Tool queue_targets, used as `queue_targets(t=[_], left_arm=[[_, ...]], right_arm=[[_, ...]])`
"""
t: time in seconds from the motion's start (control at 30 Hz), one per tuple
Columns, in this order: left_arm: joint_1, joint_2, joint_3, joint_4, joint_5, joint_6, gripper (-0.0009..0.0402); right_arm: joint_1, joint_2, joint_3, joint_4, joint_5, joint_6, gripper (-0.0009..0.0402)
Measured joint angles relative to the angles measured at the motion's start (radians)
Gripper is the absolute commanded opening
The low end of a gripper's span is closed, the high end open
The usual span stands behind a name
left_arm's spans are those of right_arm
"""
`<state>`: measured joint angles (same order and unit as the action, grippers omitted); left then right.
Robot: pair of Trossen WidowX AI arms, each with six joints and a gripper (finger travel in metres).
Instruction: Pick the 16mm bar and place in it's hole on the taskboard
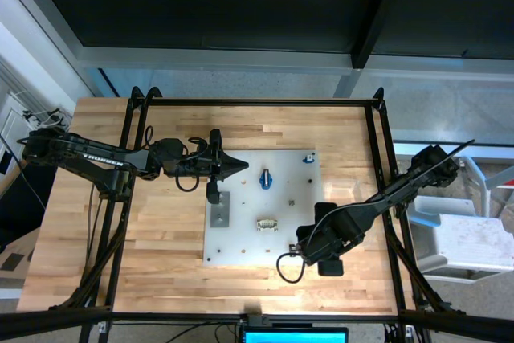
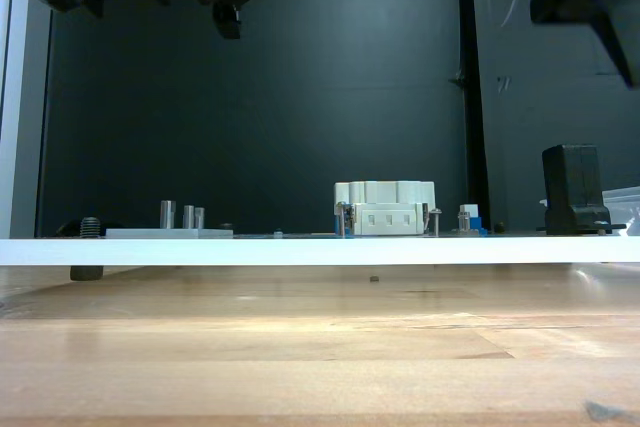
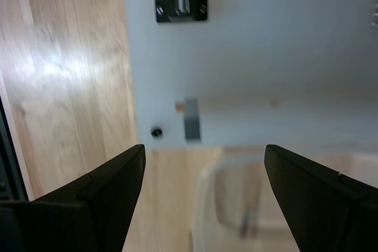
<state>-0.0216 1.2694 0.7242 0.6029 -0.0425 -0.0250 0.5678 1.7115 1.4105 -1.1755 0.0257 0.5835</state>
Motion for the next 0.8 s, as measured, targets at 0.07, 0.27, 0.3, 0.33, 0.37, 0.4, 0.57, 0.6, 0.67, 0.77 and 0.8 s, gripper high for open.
queue_targets(t=[0.07, 0.27, 0.3, 0.33, 0.37, 0.4, 0.57, 0.6, 0.67, 0.77, 0.8], left_arm=[[0.0, 0.0, 0.0, 0.0, 0.0, 0.0, 0.0], [0.0, 0.0, 0.0, 0.0, 0.0, 0.0, 0.0], [0.0, 0.0, 0.0, 0.0, 0.0, 0.0, 0.0], [0.0, 0.0, 0.0, 0.0, 0.0, 0.0, 0.0], [0.0, 0.0, 0.0, 0.0, 0.0, 0.0, 0.0], [0.0, 0.0, 0.0, 0.0, 0.0, 0.0, 0.0], [0.0, 0.0, 0.0, 0.0, 0.0, 0.0, 0.0], [0.0, 0.0, 0.0, 0.0, 0.0, 0.0, 0.0], [0.0, 0.0, 0.0, 0.0, 0.0, 0.0, 0.0], [0.0, 0.0, 0.0, 0.0, 0.0, 0.0, 0.0], [0.0, 0.0, 0.0, 0.0, 0.0, 0.0, 0.0]], right_arm=[[0.001, 0.0, -0.039, 0.058, 0.0, 0.006, 0.0282], [0.002, 0.0, -0.123, 0.158, 0.0, 0.01, 0.0282], [0.002, 0.0, -0.132, 0.167, 0.0, 0.01, 0.0281], [0.002, 0.0, -0.14, 0.171, 0.0, 0.01, 0.0279], [0.002, 0.0, -0.145, 0.172, 0.0, 0.01, 0.0276], [0.002, 0.0, -0.149, 0.176, 0.001, 0.01, 0.0271], [0.003, 0.0, -0.187, 0.214, 0.007, 0.01, 0.0239], [0.003, 0.0, -0.192, 0.227, 0.007, 0.01, 0.0232], [0.004, 0.0, -0.201, 0.243, 0.007, 0.01, 0.0217], [0.005, 0.0, -0.209, 0.245, 0.007, 0.01, 0.0191], [0.005, 0.0, -0.21, 0.245, 0.008, 0.009, 0.018]])
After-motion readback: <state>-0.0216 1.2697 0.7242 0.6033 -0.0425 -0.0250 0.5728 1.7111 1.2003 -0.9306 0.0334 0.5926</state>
